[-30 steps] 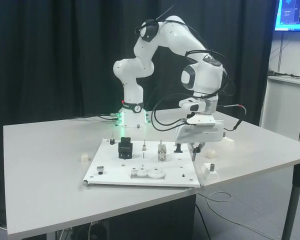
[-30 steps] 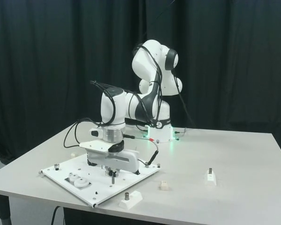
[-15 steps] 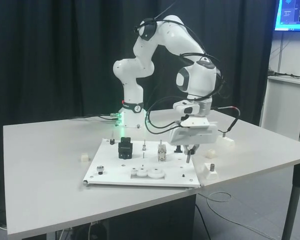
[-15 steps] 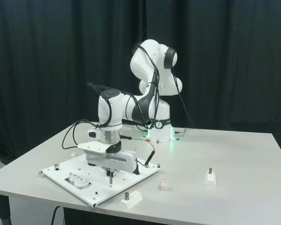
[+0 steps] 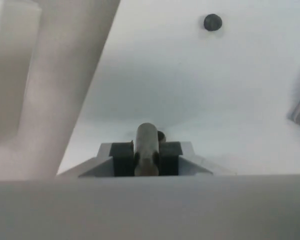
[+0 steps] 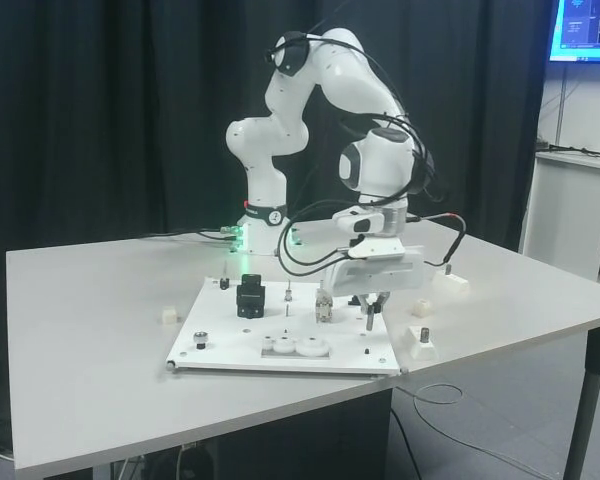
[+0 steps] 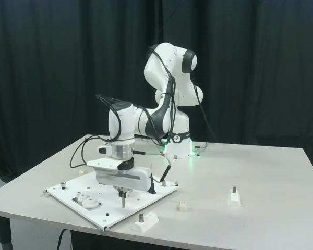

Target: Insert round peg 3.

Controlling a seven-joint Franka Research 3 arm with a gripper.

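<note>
The gripper [image 5: 146, 159] jaws pinch the peg [image 5: 146, 150] upright above the board [image 6: 280, 340], allowing straight insertion into a hole.

The white arm stands on its base at the back of the desk [image 6: 80, 300] and bends up high, then folds forward and down. Its wrist points straight down. The tool [image 6: 368, 300] [image 7: 123, 193] [image 5: 147, 159] hangs low, and its two black fingers [image 5: 121, 159] are closed tight on a thin peg [image 5: 146, 150] that seems to stand upright, tip down.
</note>
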